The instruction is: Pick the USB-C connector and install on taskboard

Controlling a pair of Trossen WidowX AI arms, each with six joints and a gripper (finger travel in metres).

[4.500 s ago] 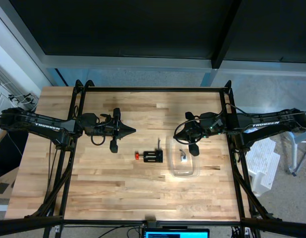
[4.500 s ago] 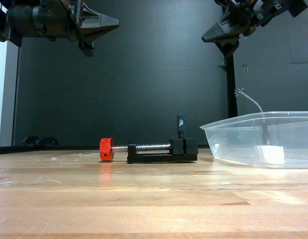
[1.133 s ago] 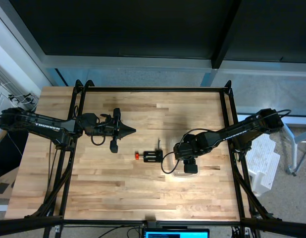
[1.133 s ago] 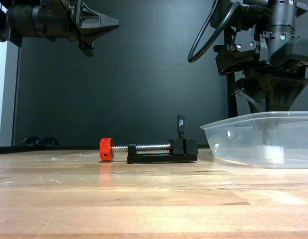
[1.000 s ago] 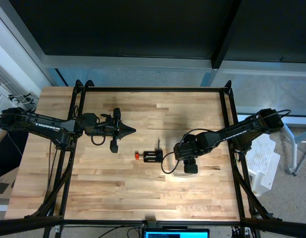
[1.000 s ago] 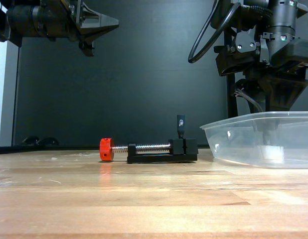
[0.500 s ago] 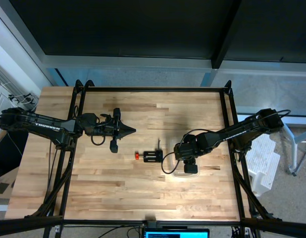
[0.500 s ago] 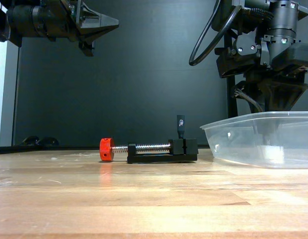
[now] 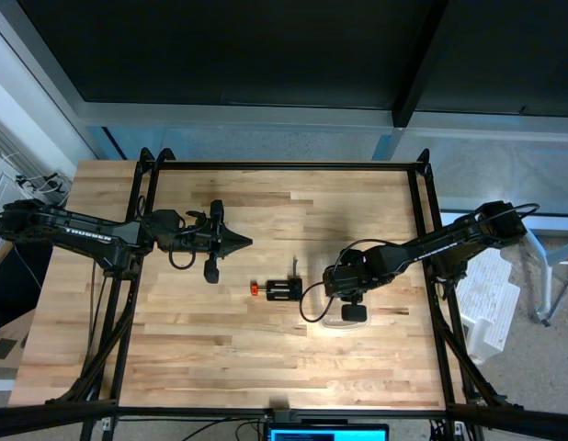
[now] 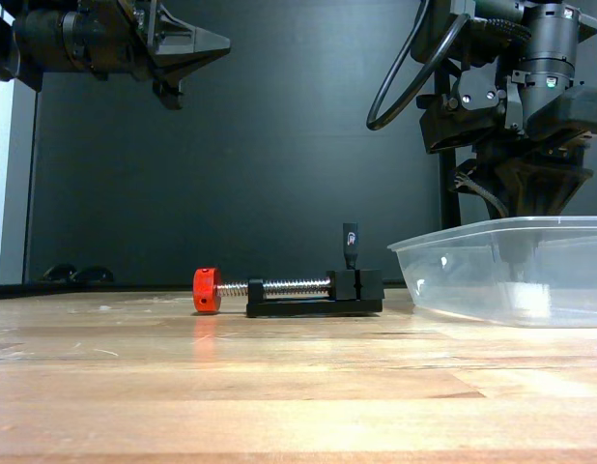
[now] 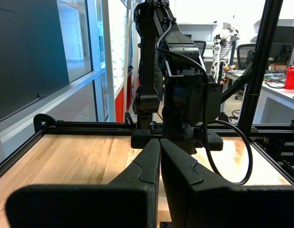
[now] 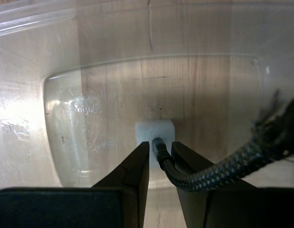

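The USB-C connector (image 12: 159,149), a slim dark plug on a braided cable (image 12: 209,172), lies in the clear tray with its tip at a tiny white square piece (image 12: 155,131). My right gripper (image 12: 160,144) points down into the tray, and its fingers (image 12: 137,164) are shut close on either side of the plug. From above, the right gripper (image 9: 345,296) sits over the tray's left part. The taskboard (image 9: 284,290), a small black block with an orange-red knob (image 10: 207,289), lies just left of the tray. My left gripper (image 9: 240,243) hangs shut, high and left of the taskboard.
The clear plastic tray (image 10: 443,275) stands on the wooden table to the right of the taskboard (image 10: 318,293). A black frame (image 9: 284,166) runs around the table. The left gripper (image 11: 160,143) faces the right arm (image 11: 185,99) across the table.
Since 4.5 s ago the right arm has swung down from its raised spot to the tray. Over the last second it has barely shifted. The left arm has not moved.
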